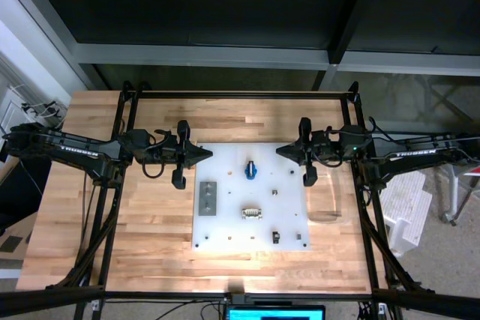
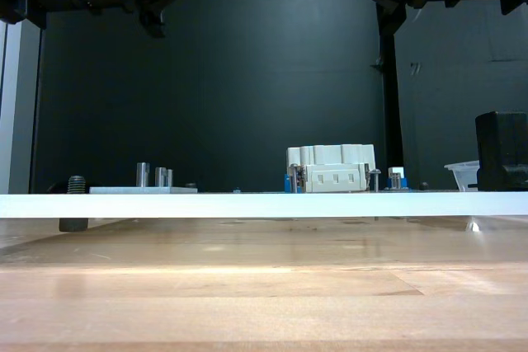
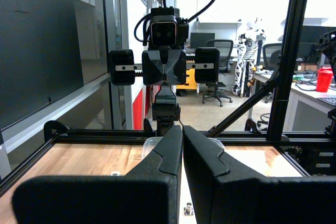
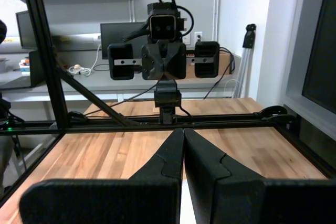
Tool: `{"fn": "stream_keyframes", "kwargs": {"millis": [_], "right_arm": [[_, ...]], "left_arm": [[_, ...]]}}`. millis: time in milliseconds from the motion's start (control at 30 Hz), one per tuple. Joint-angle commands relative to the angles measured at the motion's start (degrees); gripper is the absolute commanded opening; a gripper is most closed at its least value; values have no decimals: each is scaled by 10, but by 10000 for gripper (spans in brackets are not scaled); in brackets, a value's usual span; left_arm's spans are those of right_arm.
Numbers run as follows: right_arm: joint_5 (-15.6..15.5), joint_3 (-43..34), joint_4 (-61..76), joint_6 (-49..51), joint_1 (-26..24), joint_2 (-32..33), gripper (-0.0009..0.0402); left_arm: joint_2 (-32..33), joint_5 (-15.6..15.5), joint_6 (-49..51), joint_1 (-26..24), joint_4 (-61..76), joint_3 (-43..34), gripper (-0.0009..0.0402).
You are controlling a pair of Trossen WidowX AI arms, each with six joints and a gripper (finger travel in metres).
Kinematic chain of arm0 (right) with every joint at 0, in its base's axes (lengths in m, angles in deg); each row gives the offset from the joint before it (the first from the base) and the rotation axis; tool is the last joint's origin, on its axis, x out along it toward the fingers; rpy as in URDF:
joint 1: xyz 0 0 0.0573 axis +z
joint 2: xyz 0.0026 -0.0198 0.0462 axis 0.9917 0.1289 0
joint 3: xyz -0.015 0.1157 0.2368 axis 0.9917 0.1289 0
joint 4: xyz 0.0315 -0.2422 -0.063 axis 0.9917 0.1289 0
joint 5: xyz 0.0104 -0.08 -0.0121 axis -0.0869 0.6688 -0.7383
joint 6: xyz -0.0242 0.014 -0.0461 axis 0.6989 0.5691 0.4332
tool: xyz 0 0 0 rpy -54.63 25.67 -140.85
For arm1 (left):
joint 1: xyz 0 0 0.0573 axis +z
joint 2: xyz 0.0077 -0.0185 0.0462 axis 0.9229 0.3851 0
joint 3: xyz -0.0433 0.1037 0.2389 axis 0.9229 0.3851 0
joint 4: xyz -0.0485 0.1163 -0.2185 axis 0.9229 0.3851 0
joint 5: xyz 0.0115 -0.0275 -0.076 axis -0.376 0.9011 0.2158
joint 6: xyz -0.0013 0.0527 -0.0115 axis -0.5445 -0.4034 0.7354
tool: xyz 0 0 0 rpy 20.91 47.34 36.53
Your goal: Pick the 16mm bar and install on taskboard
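You can't place the 16mm bar for certain from these views. Near to far:

- Near edge of the taskboard [image 1: 225, 239]: small black part [image 1: 276, 237], then the beige connector [image 1: 251, 213] mid-board. Neither is a bar.
- Left half of the board: grey block [image 1: 207, 198] with short metal pegs [image 2: 142, 175] standing upright in it, long axis vertical. One may be the 16mm bar sitting in a seat, but I can't tell the diameters apart.
- Off the board's right edge, on the counter [image 1: 150, 207]: clear tray [image 1: 328, 213]. Its contents are unreadable, so the bar could lie in there. I can't tell.
- Blue part [image 1: 250, 169] sits toward the far edge, between the two grippers.
- Far edge: left gripper [image 1: 202, 155] hovers at the far-left corner of the board and right gripper [image 1: 283, 153] at the far-right corner. They point inward at each other, well above the board. Both are clenched, fingers pressed together, nothing held.

The relation that matters, as I judge it:
- If the bar is in the grey block, it lies below the left gripper and toward the near edge. The left arm is nearer, and you grasp across a vertical axis.
- If it's in the tray, the right arm is nearer.
- Either way you open up first, then come down and toward the near edge.
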Motion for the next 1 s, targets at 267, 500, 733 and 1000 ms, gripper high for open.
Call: {"fn": "stream_keyframes", "kwargs": {"millis": [267,500,733,1000], "right_arm": [[2,0,-9,1,0,4,0],[2,0,-8,0,0,4,0],[2,0,-2,0,0,4,0],[2,0,16,0,0,4,0]], "left_arm": [[0,0,0,0,0,0,0],[0,0,0,0,0,0,0],[0,0,0,0,0,0,0],[0,0,0,0,0,0,0]]}}
